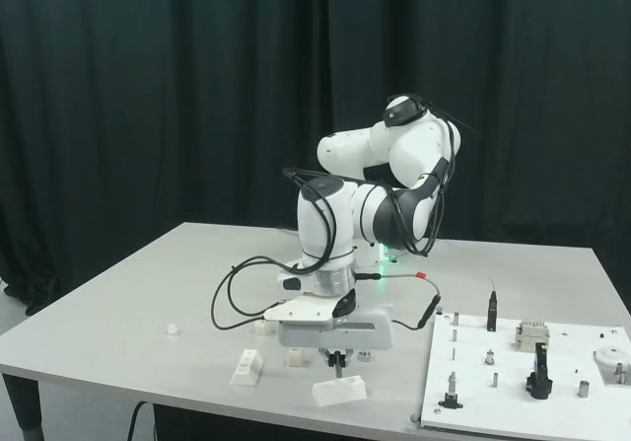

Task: Insert round peg 3.

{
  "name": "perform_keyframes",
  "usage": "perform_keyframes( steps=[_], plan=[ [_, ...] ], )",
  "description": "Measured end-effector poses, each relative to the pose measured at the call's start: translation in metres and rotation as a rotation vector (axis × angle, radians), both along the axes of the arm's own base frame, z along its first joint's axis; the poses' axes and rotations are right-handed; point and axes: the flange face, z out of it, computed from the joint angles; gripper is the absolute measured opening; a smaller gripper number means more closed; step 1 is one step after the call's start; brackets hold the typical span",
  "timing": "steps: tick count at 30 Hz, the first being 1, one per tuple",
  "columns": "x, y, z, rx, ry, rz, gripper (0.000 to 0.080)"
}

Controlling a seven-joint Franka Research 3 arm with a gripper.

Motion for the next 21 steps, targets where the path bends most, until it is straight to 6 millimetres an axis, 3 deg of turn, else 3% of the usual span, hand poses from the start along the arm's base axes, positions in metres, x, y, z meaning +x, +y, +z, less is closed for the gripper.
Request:
perform_keyframes(
  steps=[21],
  plan=[
    [0.0015,0.0055,0.005,0.0,0.001,0.013,0.0113]
  ],
)
